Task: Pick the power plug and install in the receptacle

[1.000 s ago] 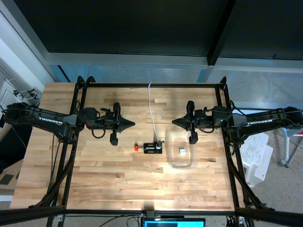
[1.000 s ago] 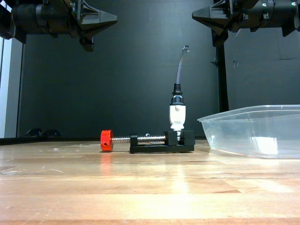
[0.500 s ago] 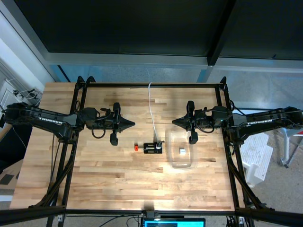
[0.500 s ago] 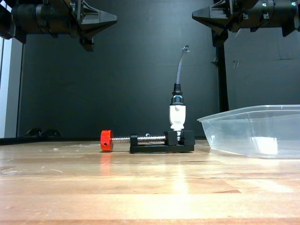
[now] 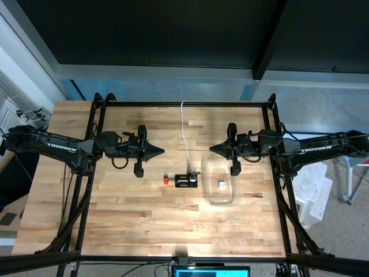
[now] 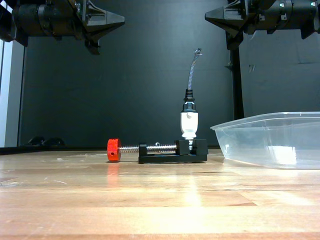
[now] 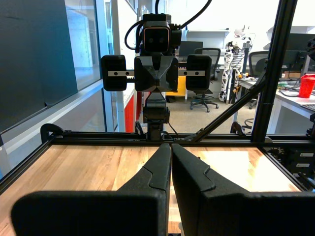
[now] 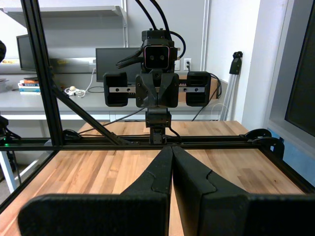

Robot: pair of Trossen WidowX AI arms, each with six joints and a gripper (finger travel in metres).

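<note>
The receptacle (image 6: 189, 123) is a small white socket standing upright in a black vise (image 6: 173, 151) near the table's middle, also seen from above as the receptacle (image 5: 191, 174). Its thin white cable (image 5: 184, 133) runs to the far edge. The power plug does not show in any view. My left gripper (image 5: 163, 152) hangs shut above the table, left of the vise, its tip (image 6: 124, 20) high up and empty. My right gripper (image 5: 210, 149) hangs shut to the right, over the tray's far end. The wrist views show each gripper (image 7: 171, 145) (image 8: 172, 146) closed on nothing.
A clear plastic tray (image 5: 222, 198) lies right of the vise and holds a tiny pale grey-white cube (image 5: 221, 184); its wall (image 6: 280, 140) rises at the right. The vise has a red-orange knob (image 6: 114, 150) on its left. A black frame (image 5: 184, 104) edges the table.
</note>
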